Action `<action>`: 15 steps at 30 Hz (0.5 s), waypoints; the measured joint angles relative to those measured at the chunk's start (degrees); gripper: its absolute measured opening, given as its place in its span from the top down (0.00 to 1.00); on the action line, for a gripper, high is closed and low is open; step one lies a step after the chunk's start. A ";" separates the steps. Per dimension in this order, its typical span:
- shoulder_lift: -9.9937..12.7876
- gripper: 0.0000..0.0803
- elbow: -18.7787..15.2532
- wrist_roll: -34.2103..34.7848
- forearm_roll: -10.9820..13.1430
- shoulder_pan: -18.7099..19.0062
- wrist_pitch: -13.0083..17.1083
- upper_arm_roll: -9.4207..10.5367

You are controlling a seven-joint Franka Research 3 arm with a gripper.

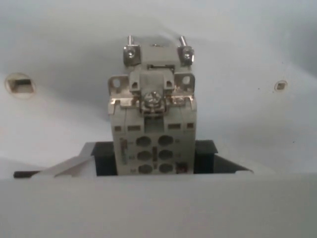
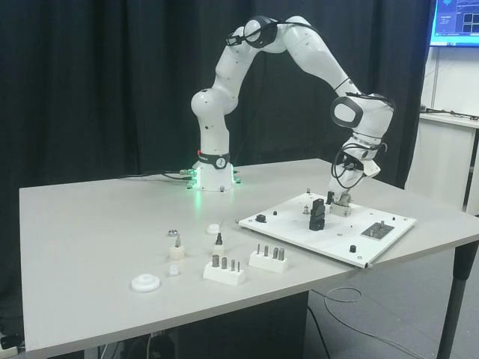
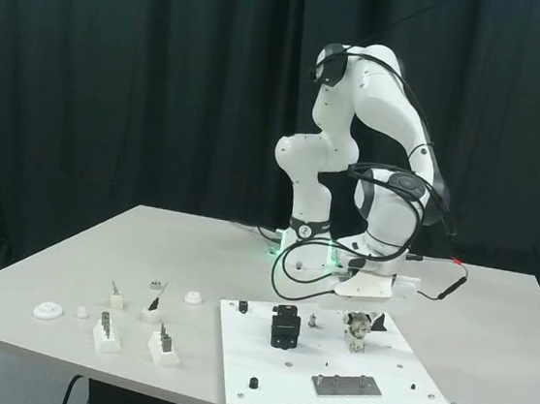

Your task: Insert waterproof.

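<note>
You have the pincer (image 1: pixel 155 171) clamped on the waterproof connector (image 1: pixel 152 130), held low over the white board (image 2: pixel 329 224), beside its black block (image 2: pixel 317 213). Insertion is in hand; next, align squarely and press down.

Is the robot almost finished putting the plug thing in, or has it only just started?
About halfway, it seems. Done: the claw has the waterproof connector and has carried it over the white board. In hand: the wrist view shows the connector hanging right above a black socket on the board. Left: pushing it down until it sits fully in, then letting go. The pictures cannot show how deep it sits.
</note>
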 joint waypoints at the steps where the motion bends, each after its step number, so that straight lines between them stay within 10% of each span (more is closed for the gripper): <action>1: -0.09 0.61 -0.16 -0.15 0.09 -0.15 0.10 0.05; 15: -1.79 0.61 -3.09 -2.40 0.28 -0.78 3.48 0.40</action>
